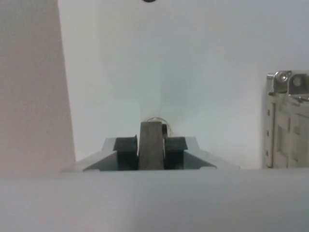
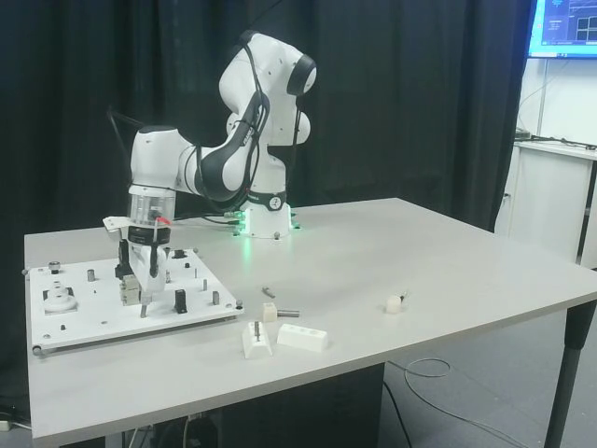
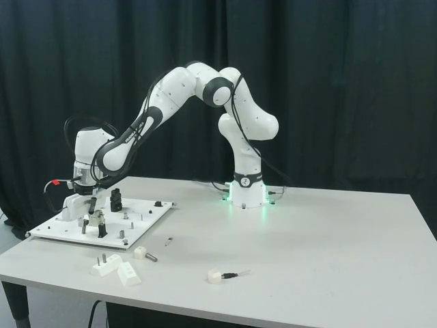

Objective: Insert square peg 3.

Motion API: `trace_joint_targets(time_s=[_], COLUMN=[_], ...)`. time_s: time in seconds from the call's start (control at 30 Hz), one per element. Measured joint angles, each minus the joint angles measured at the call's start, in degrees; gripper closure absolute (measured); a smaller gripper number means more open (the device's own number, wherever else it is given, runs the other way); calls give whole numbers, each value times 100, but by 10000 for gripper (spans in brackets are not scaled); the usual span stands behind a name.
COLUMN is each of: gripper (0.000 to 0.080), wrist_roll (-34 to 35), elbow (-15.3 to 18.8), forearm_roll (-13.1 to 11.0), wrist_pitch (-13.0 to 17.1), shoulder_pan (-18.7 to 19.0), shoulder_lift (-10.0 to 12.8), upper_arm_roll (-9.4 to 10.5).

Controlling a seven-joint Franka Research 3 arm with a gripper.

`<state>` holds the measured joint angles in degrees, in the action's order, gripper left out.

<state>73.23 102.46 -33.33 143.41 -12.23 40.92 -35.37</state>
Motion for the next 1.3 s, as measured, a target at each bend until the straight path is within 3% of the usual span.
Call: trace_joint_targets(time_s=[1.3], gripper=[688], wrist_roll=[-30], elbow=[-4], forearm_roll=[4], wrist_pitch=[-149], shoulder_pan=[10], shoulder_lift=[-5], upper_arm_roll=[-15])
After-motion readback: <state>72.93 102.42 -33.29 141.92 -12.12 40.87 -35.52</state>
